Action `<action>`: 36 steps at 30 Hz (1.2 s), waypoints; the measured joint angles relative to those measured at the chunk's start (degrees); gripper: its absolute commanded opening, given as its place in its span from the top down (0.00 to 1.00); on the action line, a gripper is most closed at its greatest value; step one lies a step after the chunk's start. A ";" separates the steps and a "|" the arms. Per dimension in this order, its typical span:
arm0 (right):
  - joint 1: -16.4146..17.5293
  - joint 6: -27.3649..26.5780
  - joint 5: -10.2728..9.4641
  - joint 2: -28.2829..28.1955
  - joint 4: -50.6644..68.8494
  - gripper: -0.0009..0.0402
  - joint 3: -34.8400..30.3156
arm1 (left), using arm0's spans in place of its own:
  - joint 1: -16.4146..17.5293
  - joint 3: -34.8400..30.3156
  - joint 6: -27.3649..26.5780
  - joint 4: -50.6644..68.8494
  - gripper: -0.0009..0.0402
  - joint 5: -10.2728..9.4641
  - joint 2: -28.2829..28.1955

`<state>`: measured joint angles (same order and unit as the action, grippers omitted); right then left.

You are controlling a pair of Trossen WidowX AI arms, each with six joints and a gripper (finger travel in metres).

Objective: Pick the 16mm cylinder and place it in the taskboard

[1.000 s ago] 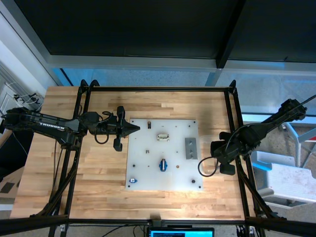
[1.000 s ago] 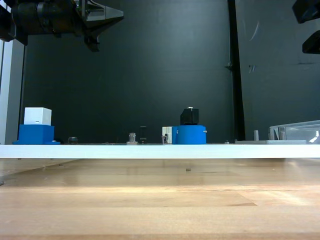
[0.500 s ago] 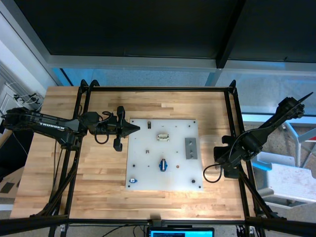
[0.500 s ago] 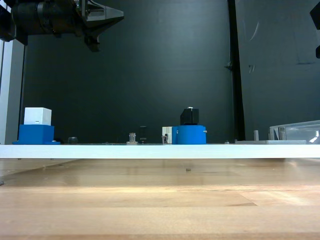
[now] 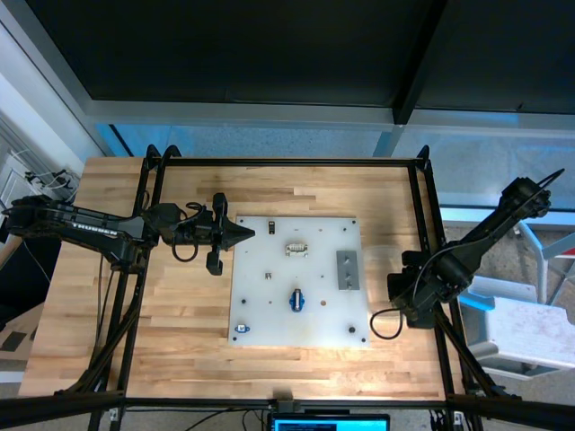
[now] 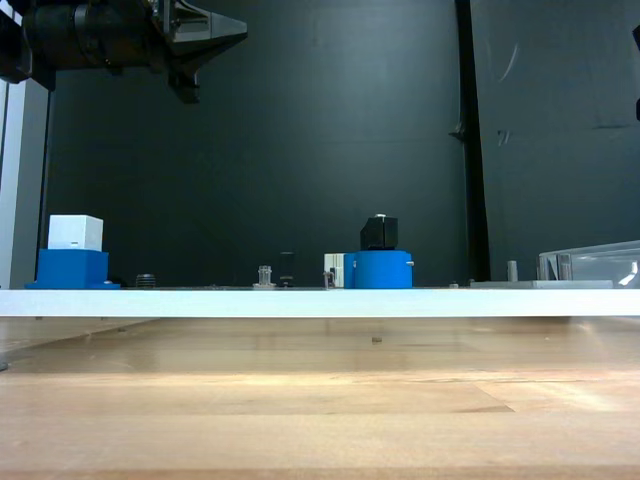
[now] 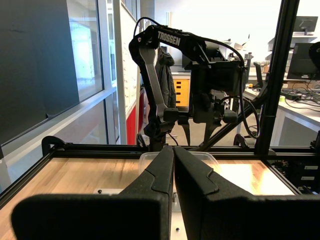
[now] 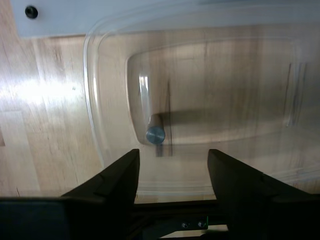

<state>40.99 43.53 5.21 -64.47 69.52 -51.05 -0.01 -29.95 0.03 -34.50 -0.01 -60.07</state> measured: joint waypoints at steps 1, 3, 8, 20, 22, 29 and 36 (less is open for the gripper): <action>0.22 -0.02 0.35 -0.17 -0.44 0.45 0.07 | 0.00 0.02 0.00 -0.02 0.98 0.00 0.00; 0.68 -0.11 1.49 -0.63 -0.81 0.44 0.13 | 0.00 0.00 0.00 -0.02 0.98 0.00 0.00; 1.75 -0.13 2.34 -1.62 -0.98 0.43 0.46 | 0.00 0.02 0.00 -0.02 0.98 0.00 0.00; 2.58 -0.09 2.47 -1.70 -4.50 0.43 3.32 | 0.00 0.02 0.00 -0.02 0.98 0.02 0.00; 2.73 -0.07 2.45 -1.68 -4.74 0.43 3.80 | 0.00 0.02 0.00 0.00 0.98 0.00 0.00; 2.93 -0.04 2.29 -1.70 -6.45 0.43 5.51 | 0.00 0.00 0.00 -0.02 0.98 0.00 0.00; 3.06 -0.02 2.27 -1.70 -9.42 0.43 7.65 | 0.00 0.02 0.00 -0.02 0.98 0.00 0.00</action>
